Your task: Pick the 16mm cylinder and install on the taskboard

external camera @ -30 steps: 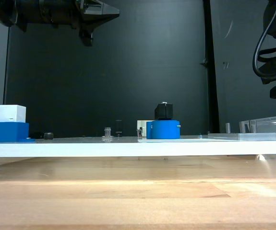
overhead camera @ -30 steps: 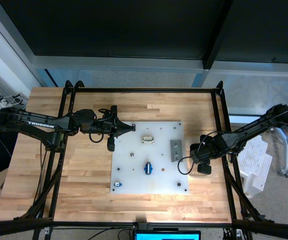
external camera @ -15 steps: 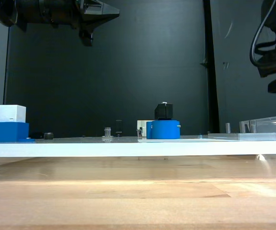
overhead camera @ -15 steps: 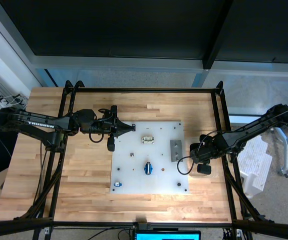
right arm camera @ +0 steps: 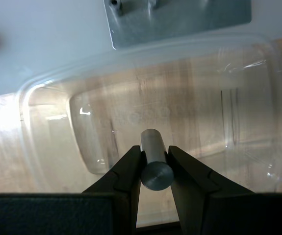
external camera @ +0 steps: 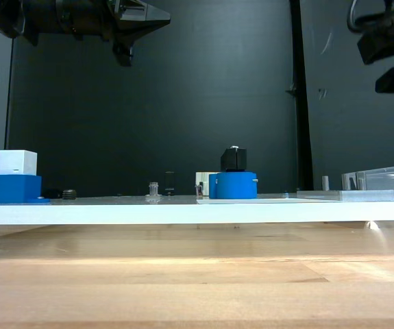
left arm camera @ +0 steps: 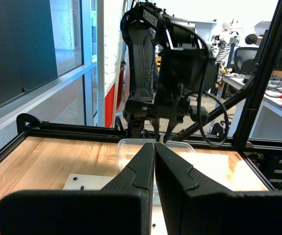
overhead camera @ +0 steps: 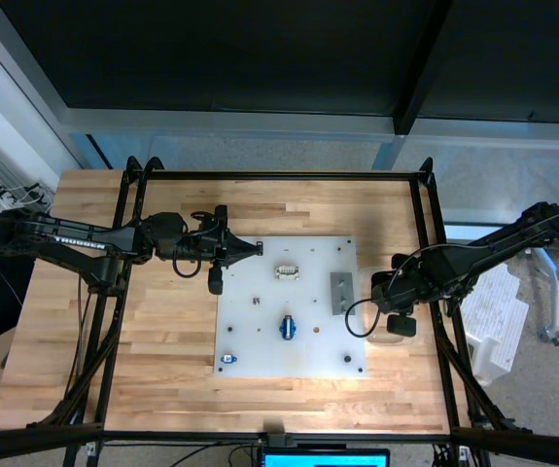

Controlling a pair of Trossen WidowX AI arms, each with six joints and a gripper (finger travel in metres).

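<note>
16mm cylinder [right arm camera: 156, 175] in right gripper [right arm camera: 154, 152] over tray [right arm camera: 204, 112]; left gripper [left arm camera: 154, 147] over taskboard [overhead camera: 260, 336].

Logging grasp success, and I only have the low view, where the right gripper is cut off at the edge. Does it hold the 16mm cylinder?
Observer: Yes. The right wrist view shows the right gripper shut on the 16mm cylinder.
Operator: Over what?
Observer: Above the clear plastic tray, beside the taskboard, off its right edge.
Operator: And the left gripper?
Observer: The left gripper is shut, empty, above the taskboard's far left corner.
</note>
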